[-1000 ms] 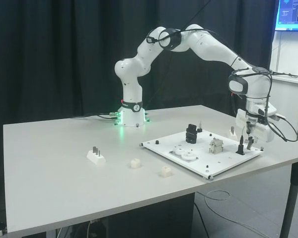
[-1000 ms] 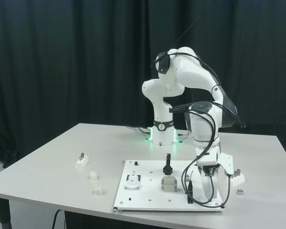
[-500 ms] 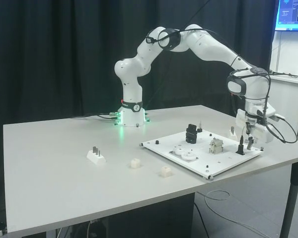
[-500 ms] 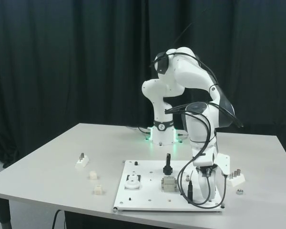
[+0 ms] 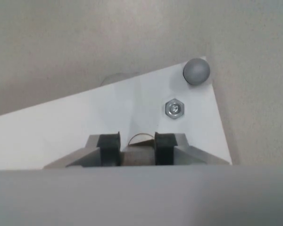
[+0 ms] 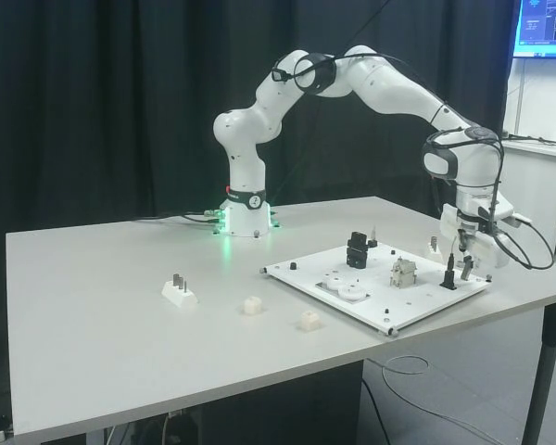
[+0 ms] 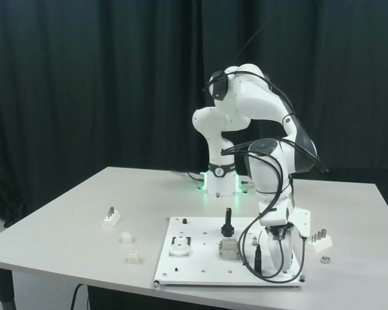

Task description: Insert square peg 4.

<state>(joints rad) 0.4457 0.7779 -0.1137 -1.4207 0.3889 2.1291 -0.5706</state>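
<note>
Black curtains hang behind a grey table (image 6: 120, 306) on which the white arm is bolted. Its claw (image 5: 137, 147) points down over a corner of the white board (image 7: 204, 268), the two black pads (image 5: 109, 148) standing a little apart with a small peg (image 5: 140, 141) between them; whether the pads actually press on it I cannot tell, nor whether it is square peg 4. In the wrist view, a hex nut (image 5: 174, 108) lies on the board just beyond the fingertips, and a grey round cap (image 5: 196, 71) marks the board's corner. In the room views, the claw (image 6: 461, 263) hangs beside a black upright post (image 6: 448, 277) on the board. Farther along the board are a small grey fixture (image 6: 405, 271), a black clamp (image 6: 357, 249) and a white round disc (image 6: 354, 289). Near the claw but off the board sits a white holder with pegs (image 7: 319, 241). Well apart on the table are two small white cubes (image 6: 252, 305) (image 6: 309, 320) and another white holder (image 6: 179, 291).
</note>
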